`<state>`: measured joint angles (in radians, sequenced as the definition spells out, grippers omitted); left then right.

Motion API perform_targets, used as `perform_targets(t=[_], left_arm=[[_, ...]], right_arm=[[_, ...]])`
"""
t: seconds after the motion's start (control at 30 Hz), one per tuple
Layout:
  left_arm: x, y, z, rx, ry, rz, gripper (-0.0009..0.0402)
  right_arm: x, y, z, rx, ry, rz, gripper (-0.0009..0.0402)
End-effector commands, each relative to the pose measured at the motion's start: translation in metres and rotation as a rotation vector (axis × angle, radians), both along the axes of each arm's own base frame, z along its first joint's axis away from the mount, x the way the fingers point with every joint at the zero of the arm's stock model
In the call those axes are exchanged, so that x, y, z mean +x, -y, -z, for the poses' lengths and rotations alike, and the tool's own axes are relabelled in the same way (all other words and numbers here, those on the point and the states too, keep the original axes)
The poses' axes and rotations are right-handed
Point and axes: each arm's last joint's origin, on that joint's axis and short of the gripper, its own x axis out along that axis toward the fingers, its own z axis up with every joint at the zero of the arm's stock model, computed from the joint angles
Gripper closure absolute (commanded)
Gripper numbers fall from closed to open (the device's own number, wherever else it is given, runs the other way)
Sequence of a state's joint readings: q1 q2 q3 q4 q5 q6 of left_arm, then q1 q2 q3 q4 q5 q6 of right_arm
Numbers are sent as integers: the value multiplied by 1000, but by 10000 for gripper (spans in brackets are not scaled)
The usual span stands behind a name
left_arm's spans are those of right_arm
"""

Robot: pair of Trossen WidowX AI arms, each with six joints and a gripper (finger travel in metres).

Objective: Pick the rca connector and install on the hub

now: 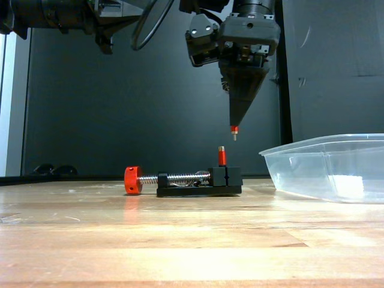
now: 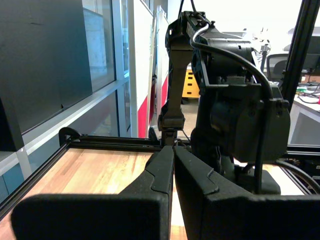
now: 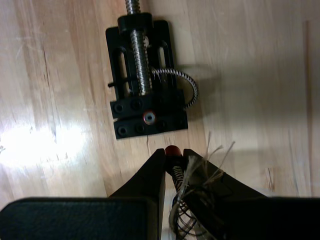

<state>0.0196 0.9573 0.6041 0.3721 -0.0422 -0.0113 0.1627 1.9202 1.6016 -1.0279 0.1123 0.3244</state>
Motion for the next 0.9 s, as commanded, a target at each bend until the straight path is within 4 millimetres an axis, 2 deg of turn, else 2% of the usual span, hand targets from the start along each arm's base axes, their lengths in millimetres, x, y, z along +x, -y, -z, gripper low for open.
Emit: perform_targets(t=[0.03,0.4,0.9], left_arm=[[0,0,0,0,0,0,392],[0,0,0,0,0,0,392],[0,0,0,0,0,0,392]], right_arm=[[6,-1,2,0,2,0,393],[13,-2,9,0,-5,0,393],[14,-2,9,1,2,0,393]])
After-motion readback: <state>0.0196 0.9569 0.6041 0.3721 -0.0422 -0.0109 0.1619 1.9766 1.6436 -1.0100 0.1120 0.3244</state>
